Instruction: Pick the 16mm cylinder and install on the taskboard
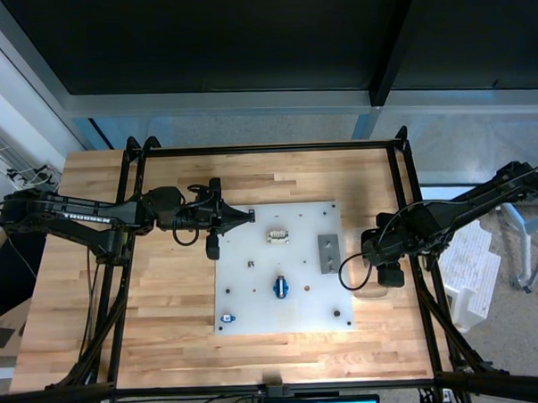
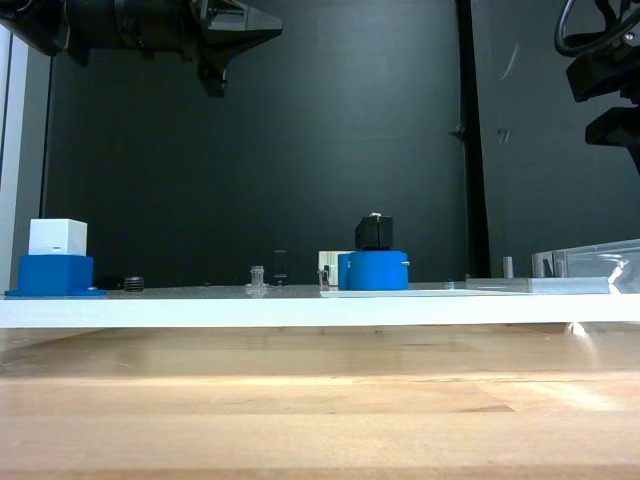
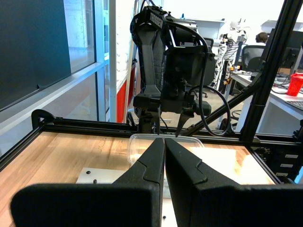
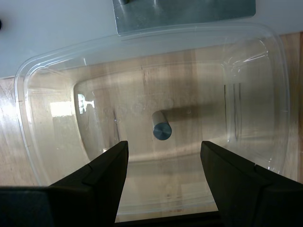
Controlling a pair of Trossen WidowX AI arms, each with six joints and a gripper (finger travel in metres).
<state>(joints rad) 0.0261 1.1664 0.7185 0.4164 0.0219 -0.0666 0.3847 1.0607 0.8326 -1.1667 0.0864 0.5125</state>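
1. My right claw (image 4: 163, 145) hangs over the clear plastic tray (image 4: 28, 109). Its fingers (image 4: 102, 175) are spread wide apart and hold nothing.
2. The 16mm cylinder (image 4: 161, 127) rests on the tray's floor. It is in line with the gap between my two fingers but below them, and neither finger touches it. Its round end face is turned toward my wrist camera.
3. The tray sits on the wooden table (image 1: 166, 304) just beside the right edge of the taskboard (image 1: 255, 291). One rim of the tray is close to the grey metal block (image 4: 184, 12).
4. In the high view, my right claw is just off the board's right edge, near that grey block. The cylinder itself does not show in this view.
5. The fingers of my left claw (image 3: 164, 142) are pressed together with nothing between them.
6. In the high view, my left claw points inward by the board's far-left corner. The low view shows it well above the board's surface.
7. The board also carries the beige connector (image 1: 277, 235) toward its far side and the blue fitting (image 1: 281, 287) with a black top near its middle. A small blue-and-white block (image 1: 227, 318) stands at the near-left corner.
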